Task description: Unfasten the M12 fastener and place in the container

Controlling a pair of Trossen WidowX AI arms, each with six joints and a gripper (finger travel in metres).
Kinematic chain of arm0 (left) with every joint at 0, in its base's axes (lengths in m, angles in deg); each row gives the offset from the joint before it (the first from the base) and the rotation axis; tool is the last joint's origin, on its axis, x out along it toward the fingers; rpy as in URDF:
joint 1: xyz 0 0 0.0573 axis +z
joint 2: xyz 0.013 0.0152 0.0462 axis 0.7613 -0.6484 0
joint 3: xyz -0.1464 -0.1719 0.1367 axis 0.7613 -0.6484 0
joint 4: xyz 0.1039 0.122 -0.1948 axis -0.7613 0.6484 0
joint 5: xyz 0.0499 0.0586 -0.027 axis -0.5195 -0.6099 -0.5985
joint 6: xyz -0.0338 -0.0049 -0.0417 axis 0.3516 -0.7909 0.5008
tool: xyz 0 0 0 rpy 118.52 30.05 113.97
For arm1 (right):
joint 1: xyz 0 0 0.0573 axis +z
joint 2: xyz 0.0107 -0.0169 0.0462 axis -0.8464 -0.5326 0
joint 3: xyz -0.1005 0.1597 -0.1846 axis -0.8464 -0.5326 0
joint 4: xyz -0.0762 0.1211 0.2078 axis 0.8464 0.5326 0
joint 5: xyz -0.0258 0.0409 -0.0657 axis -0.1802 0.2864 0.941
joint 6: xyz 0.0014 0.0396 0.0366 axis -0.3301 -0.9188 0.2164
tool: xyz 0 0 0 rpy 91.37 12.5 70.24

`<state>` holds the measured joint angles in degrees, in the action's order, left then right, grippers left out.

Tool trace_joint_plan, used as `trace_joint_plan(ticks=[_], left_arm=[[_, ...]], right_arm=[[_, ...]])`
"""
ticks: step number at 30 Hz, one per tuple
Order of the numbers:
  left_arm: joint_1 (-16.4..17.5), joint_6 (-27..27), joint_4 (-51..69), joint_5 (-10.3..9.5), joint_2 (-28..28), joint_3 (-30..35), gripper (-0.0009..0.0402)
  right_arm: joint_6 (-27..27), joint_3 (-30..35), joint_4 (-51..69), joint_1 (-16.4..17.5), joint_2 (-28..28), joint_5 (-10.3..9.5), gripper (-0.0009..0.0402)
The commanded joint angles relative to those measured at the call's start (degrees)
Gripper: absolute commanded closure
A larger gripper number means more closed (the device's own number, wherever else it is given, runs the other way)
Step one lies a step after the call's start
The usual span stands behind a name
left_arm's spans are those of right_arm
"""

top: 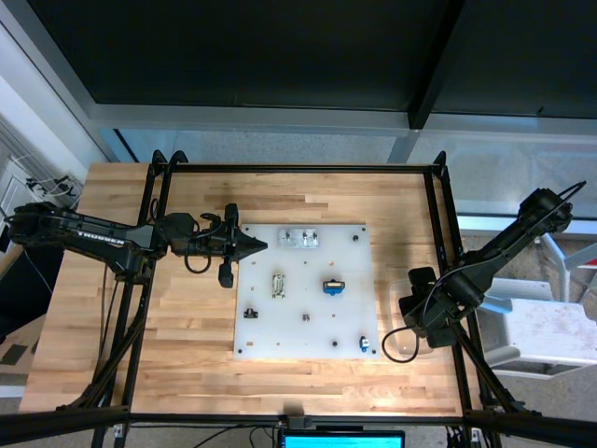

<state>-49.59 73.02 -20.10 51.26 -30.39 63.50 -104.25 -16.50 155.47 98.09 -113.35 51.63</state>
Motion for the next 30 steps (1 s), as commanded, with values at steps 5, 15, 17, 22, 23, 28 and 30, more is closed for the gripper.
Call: trace_joint_plan(ticks=[5, 15, 17, 22, 23, 28, 30], left_arm=[[0.0, 0.0, 0.0, 0.00, 0.0, 0.0, 0.0393], [0.0, 0.0, 0.0, 0.00, 0.0, 0.0, 0.0393], [0.0, 0.0, 0.0, 0.00, 0.0, 0.0, 0.0393], [0.0, 0.0, 0.0, 0.00, 0.0, 0.0, 0.0393], [0.0, 0.0, 0.0, 0.02, 0.0, 0.0, 0.0393], [0.0, 0.0, 0.0, 0.02, 0.0, 0.0, 0.0393], [0.0, 0.0, 0.0, 0.00, 0.0, 0.0, 0.0393]], right_arm=[[0.0, 0.0, 0.0, 0.0, 0.0, 0.02, 0.0185], [0.0, 0.0, -0.1, 0.0, 0.0, 0.00, 0.0185], [0.0, 0.0, -0.2, 0.0, 0.0, 0.02, 0.0185], [0.0, 0.0, -0.2, 0.0, 0.0, 0.02, 0.0185], [0.0, 0.0, -0.3, 0.0, 0.0, 0.02, 0.0185], [0.0, 0.0, -0.5, 0.0, 0.0, 0.02, 0.0185], [0.0, 0.0, -0.6, 0.0, 0.0, 0.02, 0.0185]])
